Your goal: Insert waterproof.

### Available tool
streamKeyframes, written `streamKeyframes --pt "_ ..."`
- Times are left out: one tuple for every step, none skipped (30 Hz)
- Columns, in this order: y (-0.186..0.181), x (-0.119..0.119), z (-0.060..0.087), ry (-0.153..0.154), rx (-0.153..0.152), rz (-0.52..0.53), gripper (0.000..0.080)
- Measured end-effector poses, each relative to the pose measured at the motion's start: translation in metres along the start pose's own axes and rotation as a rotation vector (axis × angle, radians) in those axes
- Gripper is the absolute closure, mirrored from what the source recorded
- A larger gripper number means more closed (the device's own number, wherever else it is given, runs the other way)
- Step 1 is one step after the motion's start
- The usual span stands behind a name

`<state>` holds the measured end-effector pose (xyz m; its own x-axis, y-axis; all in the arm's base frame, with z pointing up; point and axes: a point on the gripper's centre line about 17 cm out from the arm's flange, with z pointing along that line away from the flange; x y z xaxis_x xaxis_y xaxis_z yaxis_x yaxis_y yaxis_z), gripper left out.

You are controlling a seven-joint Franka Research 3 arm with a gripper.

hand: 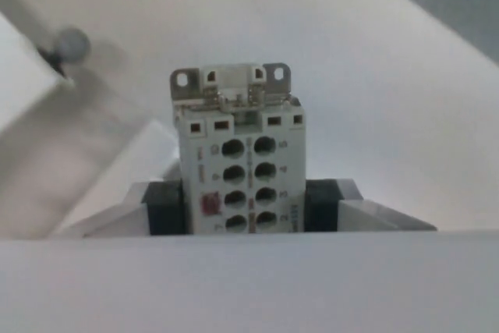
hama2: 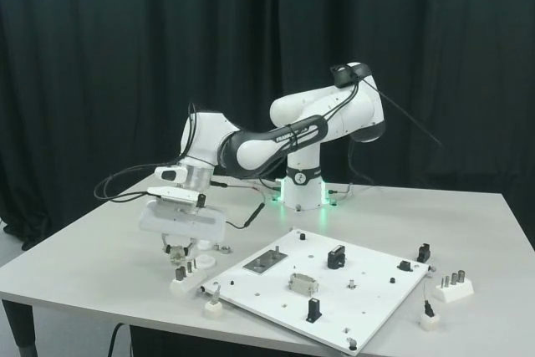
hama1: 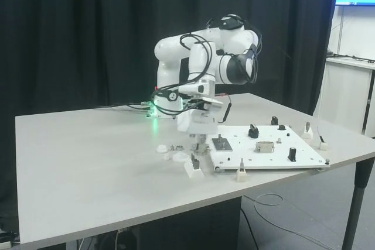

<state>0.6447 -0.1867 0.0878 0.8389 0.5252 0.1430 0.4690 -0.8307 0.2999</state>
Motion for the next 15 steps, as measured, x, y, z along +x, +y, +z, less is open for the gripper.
streamKeyframes --pt "-0.001 0.003 -0.001 0.004 0.003 -0.004 0.0481" --pt "-0.002 0.007 -0.003 0.008 0.006 -0.007 0.0481" --pt "-0.004 0.01 -0.004 0.011 0.01 -0.012 0.0481" --pt "-0.005 0.013 -0.005 0.014 0.014 -0.018 0.0481" --pt "-0.006 0.015 -0.006 0.016 0.017 -0.024 0.0481" --pt "-0.007 0.018 -0.007 0.016 0.02 -0.032 0.0481" --pt "-0.009 0.019 -0.008 0.015 0.023 -0.04 0.0481" --pt "-0.01 0.021 -0.009 0.014 0.025 -0.05 0.0481" --pt "-0.011 0.023 -0.01 0.012 0.028 -0.059 0.0481" --pt "-0.013 0.025 -0.011 0.012 0.032 -0.067 0.0481" --pt "-0.015 0.028 -0.012 0.012 0.038 -0.077 0.0481" --pt "-0.017 0.031 -0.013 0.013 0.044 -0.085 0.0481" --pt "-0.019 0.033 -0.015 0.014 0.049 -0.095 0.0481" --pt "-0.021 0.036 -0.016 0.016 0.054 -0.105 0.0481" --pt "-0.024 0.038 -0.017 0.017 0.059 -0.119 0.0481"
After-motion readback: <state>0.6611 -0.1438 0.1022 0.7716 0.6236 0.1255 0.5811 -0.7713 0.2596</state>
